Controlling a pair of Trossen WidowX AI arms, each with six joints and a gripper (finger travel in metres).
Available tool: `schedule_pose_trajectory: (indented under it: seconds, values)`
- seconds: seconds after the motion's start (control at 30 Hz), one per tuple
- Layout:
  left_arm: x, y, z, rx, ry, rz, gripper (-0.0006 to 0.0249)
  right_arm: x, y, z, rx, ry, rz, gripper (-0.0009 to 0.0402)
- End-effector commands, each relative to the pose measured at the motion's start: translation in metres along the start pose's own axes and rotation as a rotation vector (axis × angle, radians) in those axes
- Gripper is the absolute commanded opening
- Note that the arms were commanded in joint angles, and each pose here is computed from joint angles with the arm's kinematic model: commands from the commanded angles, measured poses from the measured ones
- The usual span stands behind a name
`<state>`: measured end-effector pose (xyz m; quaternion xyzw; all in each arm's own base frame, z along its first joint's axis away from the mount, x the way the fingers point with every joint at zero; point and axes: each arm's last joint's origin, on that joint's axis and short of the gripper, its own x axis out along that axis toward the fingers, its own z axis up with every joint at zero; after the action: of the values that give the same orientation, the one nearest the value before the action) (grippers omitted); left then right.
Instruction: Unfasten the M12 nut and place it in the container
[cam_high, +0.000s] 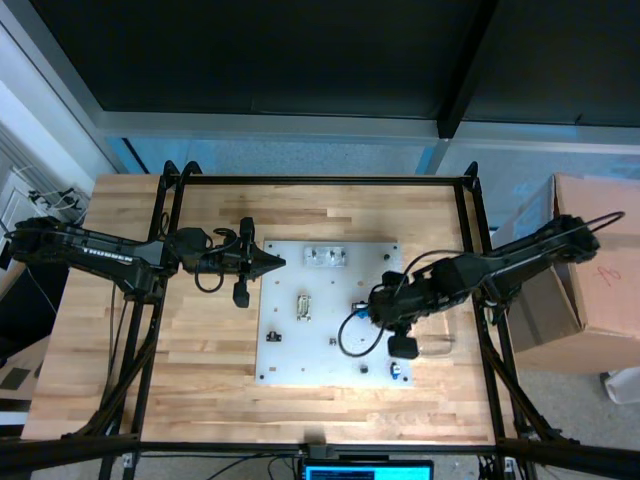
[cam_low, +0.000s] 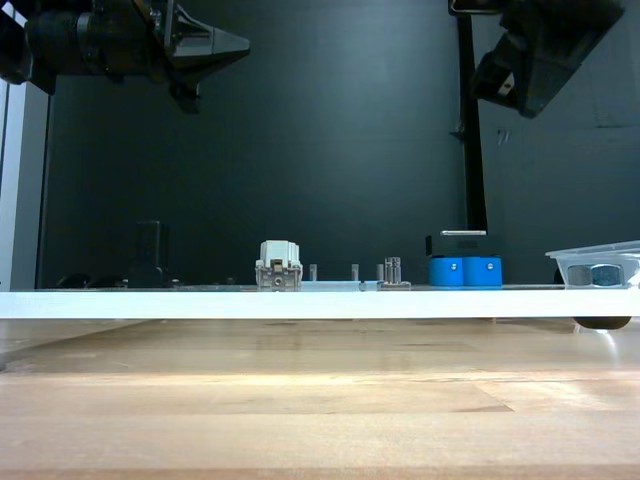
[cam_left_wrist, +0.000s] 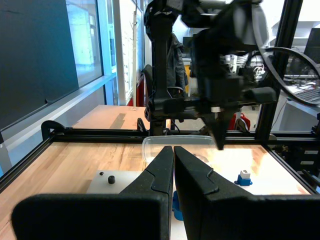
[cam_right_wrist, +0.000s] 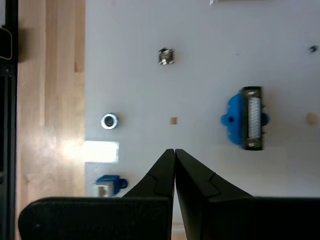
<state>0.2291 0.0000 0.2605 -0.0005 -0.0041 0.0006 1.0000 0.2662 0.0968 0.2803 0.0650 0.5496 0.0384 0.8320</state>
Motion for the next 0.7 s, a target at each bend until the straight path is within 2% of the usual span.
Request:
schedule_pose_trajectory:
  seconds: [0.03,0.37,0.47,0.6,0.7]
  values:
    - [0.000,0.000,0.000,0.000,0.000,0.000,0.0000,0.004,0.012,0.010,0.036,0.059,-0.016,0.0000]
    - [0.000,0.000,0.000,0.000,0.000,0.000,0.0000,0.016,0.045,0.033,0.111,0.196,-0.074,0.0010]
    - [0.000,0.000,0.000,0.000,0.000,0.000,0.0000,0.021,0.052,0.038,0.137,0.198,-0.074,0.0039]
    - [0.000,0.000,0.000,0.000,0.000,0.000,0.0000,0.024,0.058,0.042,0.150,0.197,-0.079,0.0098]
    - [0.000,0.000,0.000,0.000,0.000,0.000,0.0000,0.022,0.060,0.042,0.292,0.150,-0.145,0.0142]
